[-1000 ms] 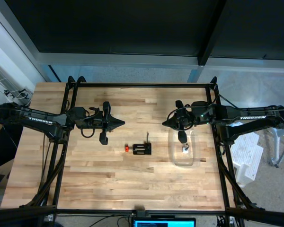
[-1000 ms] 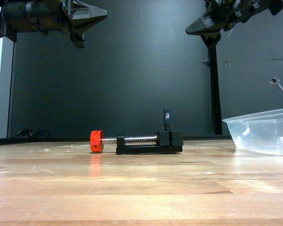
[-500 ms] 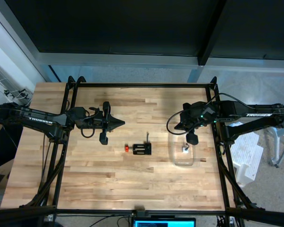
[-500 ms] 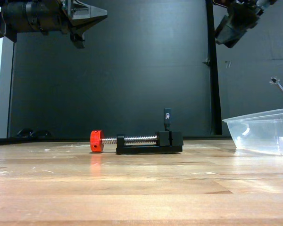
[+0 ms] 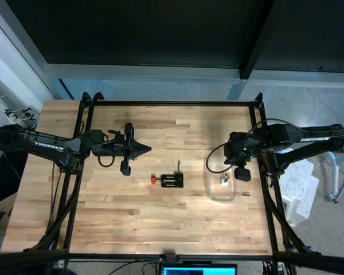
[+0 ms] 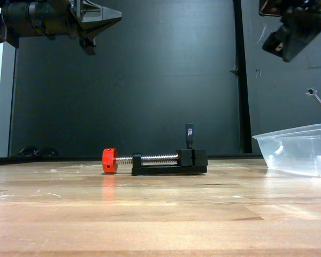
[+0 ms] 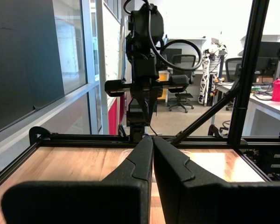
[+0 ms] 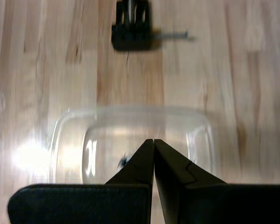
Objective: Pick the USB-C connector and install on taskboard
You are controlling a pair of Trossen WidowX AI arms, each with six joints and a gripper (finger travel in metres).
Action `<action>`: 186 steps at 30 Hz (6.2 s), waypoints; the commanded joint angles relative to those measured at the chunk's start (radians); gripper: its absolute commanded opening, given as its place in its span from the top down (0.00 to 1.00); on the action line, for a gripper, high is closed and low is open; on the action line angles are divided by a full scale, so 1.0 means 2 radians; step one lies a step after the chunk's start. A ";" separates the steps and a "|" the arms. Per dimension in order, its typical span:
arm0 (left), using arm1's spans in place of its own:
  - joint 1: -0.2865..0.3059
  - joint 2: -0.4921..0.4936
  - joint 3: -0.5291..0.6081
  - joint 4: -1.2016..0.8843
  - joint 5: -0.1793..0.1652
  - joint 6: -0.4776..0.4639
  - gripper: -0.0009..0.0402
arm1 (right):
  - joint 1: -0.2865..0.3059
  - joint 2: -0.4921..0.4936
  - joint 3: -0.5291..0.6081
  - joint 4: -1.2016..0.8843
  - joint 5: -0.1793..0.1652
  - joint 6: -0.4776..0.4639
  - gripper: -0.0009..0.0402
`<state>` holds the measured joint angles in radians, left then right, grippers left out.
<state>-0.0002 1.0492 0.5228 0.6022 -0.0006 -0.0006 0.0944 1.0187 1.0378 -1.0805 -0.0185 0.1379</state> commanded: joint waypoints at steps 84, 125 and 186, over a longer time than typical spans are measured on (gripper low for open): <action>0.000 0.000 0.000 0.000 0.000 0.000 0.98 | 0.130 0.140 -0.134 0.096 0.066 0.108 0.54; 0.000 0.000 0.000 0.000 0.000 0.000 0.98 | 0.130 0.132 -0.162 0.127 0.069 0.106 0.96; 0.000 0.000 0.000 0.000 0.000 0.000 0.98 | 0.091 0.175 0.048 -0.008 0.079 0.099 0.98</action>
<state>-0.0002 1.0489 0.5224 0.6022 -0.0006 -0.0010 0.2821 1.3460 1.1179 -1.0985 0.1390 0.3416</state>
